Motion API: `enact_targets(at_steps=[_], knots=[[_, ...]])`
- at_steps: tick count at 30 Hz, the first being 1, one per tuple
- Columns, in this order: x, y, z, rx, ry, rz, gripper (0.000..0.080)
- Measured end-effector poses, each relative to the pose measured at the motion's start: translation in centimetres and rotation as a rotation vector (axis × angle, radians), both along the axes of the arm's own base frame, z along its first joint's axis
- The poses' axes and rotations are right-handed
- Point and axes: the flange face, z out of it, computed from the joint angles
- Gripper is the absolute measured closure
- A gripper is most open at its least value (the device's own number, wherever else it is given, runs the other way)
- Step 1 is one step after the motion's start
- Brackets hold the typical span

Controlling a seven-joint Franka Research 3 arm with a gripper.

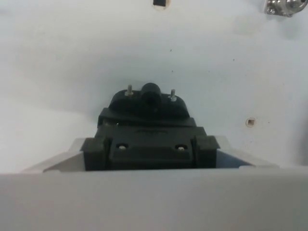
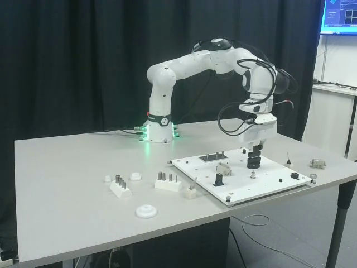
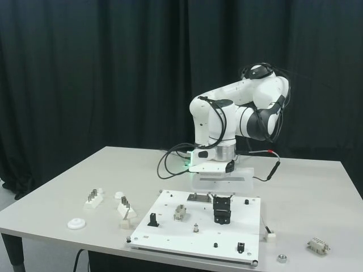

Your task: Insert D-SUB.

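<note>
D-SUB connector (image 1: 148,126) clamped between hand (image 1: 149,153) fingers, above white board (image 3: 187,235).

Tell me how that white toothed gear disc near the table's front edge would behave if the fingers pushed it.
The white toothed gear disc lies flat on the grey table, so it would probably slide, not roll or tip. It looks like rigid plastic, likely light.

From my remote station I see the arm (image 2: 192,61) as a chain of rounded white links with black bands at the joints. Its round base (image 2: 158,133) carries a ring of green light just above the table. Black cables (image 2: 237,120) loop loosely from the wrist section, and a further thin cable (image 3: 273,164) trails off near the hand. The gripper (image 3: 221,214) has a white housing and black fingers; the wrist view shows two small screws in the black block between them
</note>
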Motion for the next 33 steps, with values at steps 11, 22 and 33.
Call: enact_targets(at_steps=[11, 22, 33], knots=[[-0.06, 0.21, 0.00, 0.000, 0.000, -0.007, 0.0421], [0.14, 0.14, -0.02, -0.013, -0.019, -0.028, 0.0421], [0.04, 0.18, -0.01, -0.015, -0.016, -0.045, 0.0421]])
